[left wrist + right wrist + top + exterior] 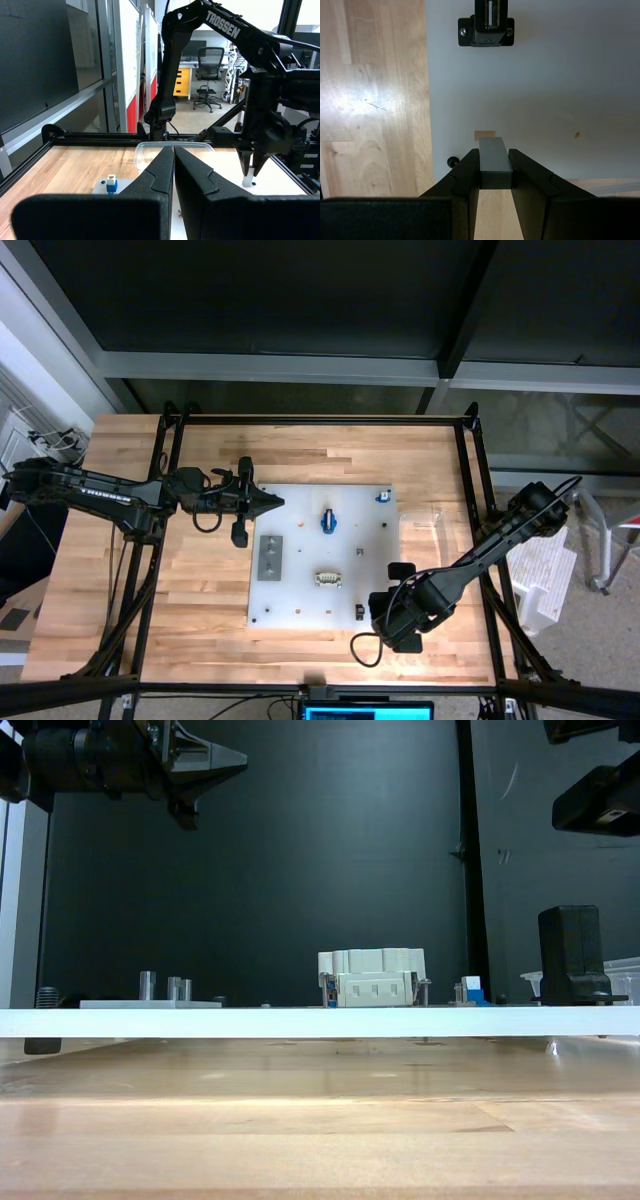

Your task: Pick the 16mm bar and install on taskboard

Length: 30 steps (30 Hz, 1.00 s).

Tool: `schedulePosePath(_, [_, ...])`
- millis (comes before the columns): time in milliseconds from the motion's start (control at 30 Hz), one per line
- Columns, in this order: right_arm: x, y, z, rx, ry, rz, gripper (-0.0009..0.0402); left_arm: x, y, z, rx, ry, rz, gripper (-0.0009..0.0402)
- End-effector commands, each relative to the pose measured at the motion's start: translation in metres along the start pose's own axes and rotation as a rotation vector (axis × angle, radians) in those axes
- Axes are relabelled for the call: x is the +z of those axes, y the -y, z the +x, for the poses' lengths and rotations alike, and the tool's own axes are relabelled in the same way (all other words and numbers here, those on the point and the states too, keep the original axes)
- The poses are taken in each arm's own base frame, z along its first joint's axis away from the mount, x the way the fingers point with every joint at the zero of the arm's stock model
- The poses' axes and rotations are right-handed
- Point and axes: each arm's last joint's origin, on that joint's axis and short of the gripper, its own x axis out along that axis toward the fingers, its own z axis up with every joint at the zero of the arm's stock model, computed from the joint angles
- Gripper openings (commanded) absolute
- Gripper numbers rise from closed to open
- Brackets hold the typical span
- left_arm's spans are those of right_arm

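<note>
The 16mm bar (495, 157), a short dull grey metal piece, sits clamped between the fingers of my right gripper (494, 166). That gripper (388, 618) hangs over the near right corner of the white taskboard (300, 540), pointing down at it. Just ahead of the bar, the taskboard (545, 90) has a small rectangular slot (485, 135). My left gripper (272, 502) is shut and empty, held level above the board's far left edge. In the left wrist view, the fingers (195, 175) meet with nothing between them.
On the board are a grey block with two holes (270, 555), a blue knob (328, 521), a beige connector (326, 581) and a black connector (486, 22). A clear tray (430, 520) lies right of the board. Black frame rails (470, 490) border the table.
</note>
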Motion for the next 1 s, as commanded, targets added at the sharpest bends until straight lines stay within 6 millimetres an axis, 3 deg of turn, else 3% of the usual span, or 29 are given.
schedulePosePath(33, [0.0012, -0.0017, 0.0036, 0.003, 0.000, 0.000, 0.0025, 0.0001, 0.0000, 0.0001, 0.000, 0.000, 0.000, 0.0000])
schedulePosePath(1000, [0.0020, -0.0028, 0.0088, -0.003, -0.007, 0.000, 0.0025, 0.0000, 0.0000, 0.0001, 0.000, 0.000, 0.000, 0.0000])
